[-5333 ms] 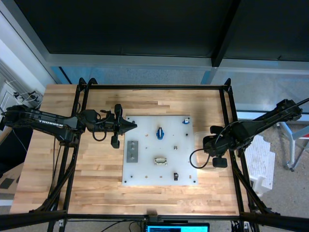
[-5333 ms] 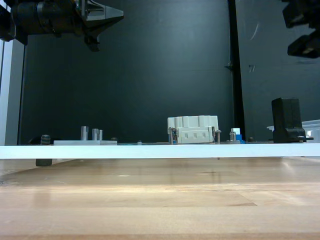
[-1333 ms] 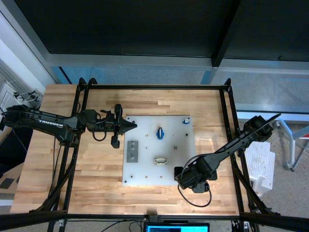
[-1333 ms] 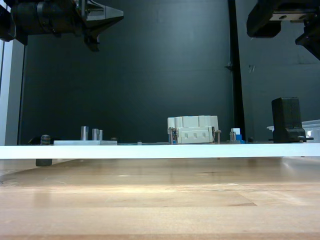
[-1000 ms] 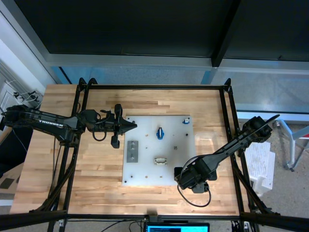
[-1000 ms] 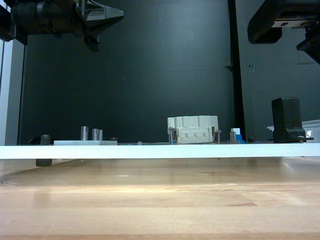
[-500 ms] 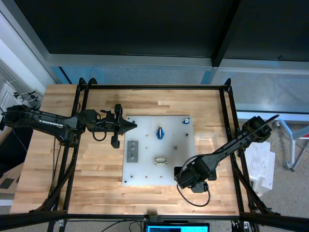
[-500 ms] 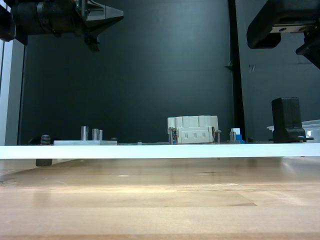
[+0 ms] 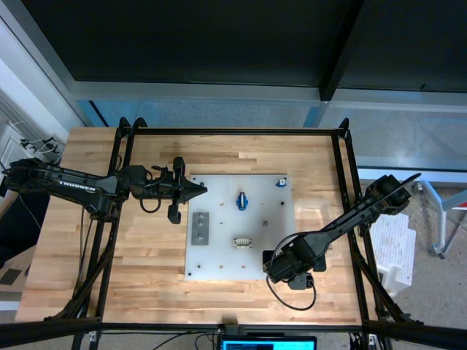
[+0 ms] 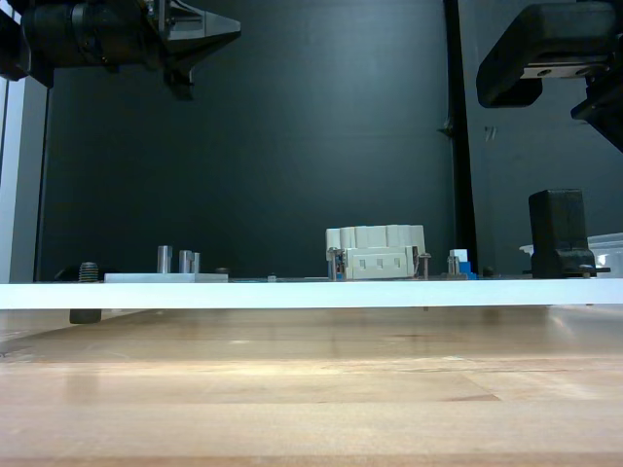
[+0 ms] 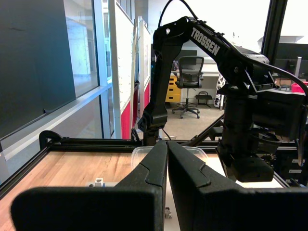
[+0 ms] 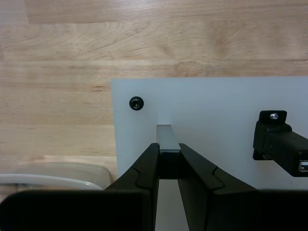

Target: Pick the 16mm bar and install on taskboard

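Now, your right gripper (image 9: 281, 265) at lower right pinches the 16mm bar (image 12: 168, 137) shallowly, so it may tilt against the taskboard (image 12: 216, 110); left gripper (image 9: 195, 188) hangs clenched, centre-left.

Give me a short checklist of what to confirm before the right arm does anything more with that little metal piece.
1. Grip: the right gripper is shut on the 16mm bar. Ok.
2. Clearance: in the low view the right gripper hangs well above the taskboard. Ok.
3. Target: the bar sits over bare white plate near a corner, and no receiving hole shows under it. Cannot tell.
4. Neighbours: the black fitting is apart from the fingers. Ok.
5. Other arm: the left gripper is shut, empty and parked high near the board's far left corner. Ok.
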Motion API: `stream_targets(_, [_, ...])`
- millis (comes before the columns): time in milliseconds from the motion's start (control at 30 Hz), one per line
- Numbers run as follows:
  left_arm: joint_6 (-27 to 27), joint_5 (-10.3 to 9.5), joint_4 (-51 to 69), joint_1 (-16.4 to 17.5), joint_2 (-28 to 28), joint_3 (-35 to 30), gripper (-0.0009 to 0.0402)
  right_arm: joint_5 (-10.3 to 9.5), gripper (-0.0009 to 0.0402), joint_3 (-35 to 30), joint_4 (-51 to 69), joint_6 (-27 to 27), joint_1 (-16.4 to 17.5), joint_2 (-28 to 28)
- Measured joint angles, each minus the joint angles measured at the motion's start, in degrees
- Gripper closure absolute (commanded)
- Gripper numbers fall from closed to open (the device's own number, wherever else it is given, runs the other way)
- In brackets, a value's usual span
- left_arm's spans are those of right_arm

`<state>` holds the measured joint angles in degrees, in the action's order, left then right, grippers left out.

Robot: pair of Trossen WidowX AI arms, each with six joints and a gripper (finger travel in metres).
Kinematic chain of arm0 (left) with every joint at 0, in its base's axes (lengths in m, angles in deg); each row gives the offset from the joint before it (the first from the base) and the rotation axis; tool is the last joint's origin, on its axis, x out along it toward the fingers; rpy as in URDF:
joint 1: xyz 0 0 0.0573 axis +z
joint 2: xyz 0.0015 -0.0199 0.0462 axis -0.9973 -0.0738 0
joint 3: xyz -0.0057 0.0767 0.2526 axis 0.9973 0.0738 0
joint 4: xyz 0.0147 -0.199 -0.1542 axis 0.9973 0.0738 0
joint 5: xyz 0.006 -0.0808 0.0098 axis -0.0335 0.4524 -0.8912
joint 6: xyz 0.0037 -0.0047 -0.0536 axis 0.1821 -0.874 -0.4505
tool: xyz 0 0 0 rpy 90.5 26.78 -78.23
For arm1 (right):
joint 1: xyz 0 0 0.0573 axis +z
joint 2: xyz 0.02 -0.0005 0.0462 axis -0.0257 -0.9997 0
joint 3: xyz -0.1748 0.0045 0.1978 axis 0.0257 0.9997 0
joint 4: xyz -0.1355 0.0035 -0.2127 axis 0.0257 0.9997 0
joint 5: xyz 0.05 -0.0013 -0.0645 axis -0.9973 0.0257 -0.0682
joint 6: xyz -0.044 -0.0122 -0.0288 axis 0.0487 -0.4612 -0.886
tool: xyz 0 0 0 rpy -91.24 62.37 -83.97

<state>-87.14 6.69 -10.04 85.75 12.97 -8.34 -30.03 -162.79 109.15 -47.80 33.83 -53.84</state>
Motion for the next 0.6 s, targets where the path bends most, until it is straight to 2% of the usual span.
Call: stream_targets(600, [0.0,0.0,0.0,0.0,0.0,0.0,0.0393,-0.22,0.0393,1.5,-2.0,-0.2,-0.5,0.1])
